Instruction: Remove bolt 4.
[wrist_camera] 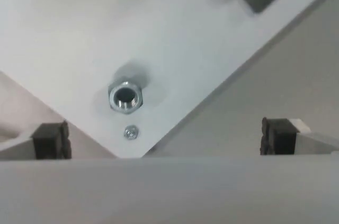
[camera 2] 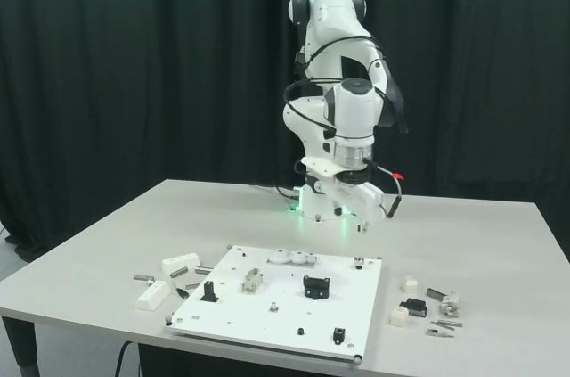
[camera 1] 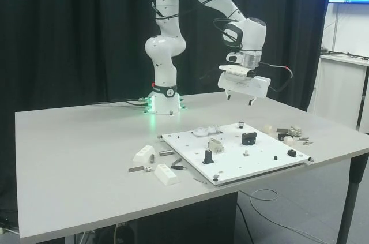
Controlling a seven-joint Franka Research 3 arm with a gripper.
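White gripper [camera 1: 240,97] hangs released, holding nothing, above the board's [camera 1: 230,160] bolt [wrist_camera: 125,97]

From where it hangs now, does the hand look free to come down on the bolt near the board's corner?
Probably yes. The hand hangs open above the white board, and nothing lies over the bolt near that corner; only a small screw sits beside it.

We see the board [camera 1: 262,160] lying on the table [camera 1: 69,151], in front of the arm's base [camera 1: 164,102]. Two blocks [camera 1: 155,163] lie beside the board on one side, small parts [camera 1: 291,133] on the other. The gripper [camera 1: 239,98] hangs above the board's rear corner, over a bolt [wrist_camera: 126,97].
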